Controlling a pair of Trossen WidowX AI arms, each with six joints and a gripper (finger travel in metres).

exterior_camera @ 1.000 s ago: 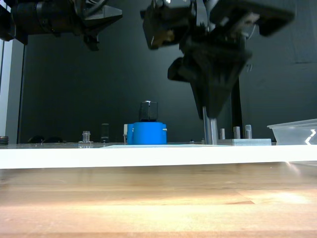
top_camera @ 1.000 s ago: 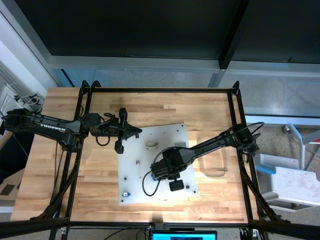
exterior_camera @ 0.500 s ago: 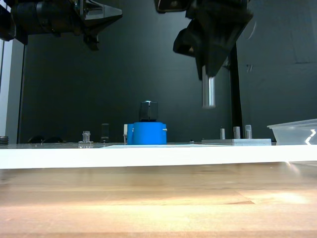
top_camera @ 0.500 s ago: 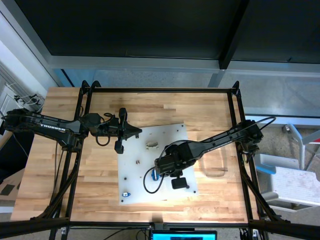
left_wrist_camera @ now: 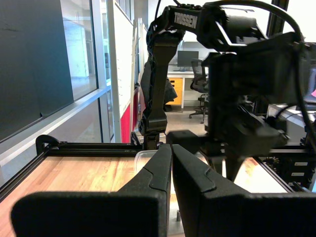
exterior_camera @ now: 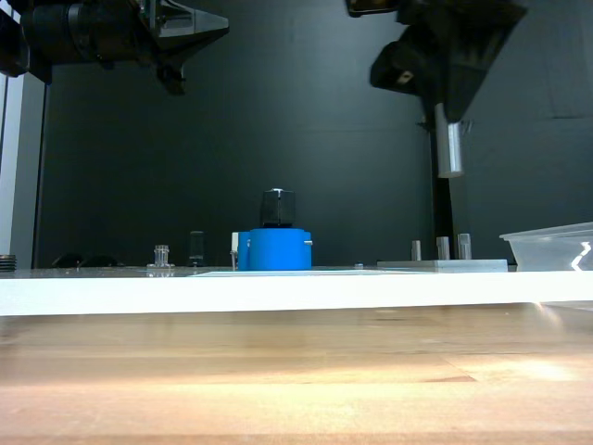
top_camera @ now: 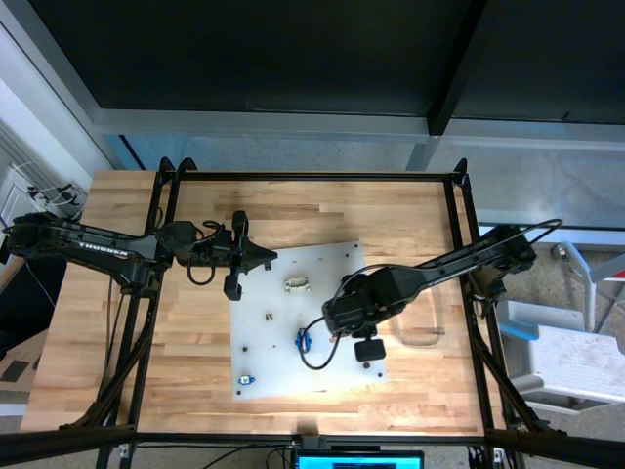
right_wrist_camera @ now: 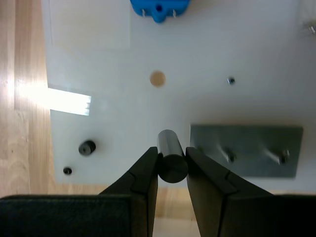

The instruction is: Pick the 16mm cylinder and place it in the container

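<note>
16mm cylinder (exterior_camera: 449, 148) in raised right gripper (right_wrist_camera: 172, 153), left gripper (left_wrist_camera: 171, 150) parked high

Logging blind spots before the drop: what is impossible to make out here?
High view: 16mm cylinder hidden under the right hand gripping it above the board.
Low view: container cut off by the picture's edge.
Left wrist view: the shut left hand, raised at the board's left, blocks the table beneath.
</note>
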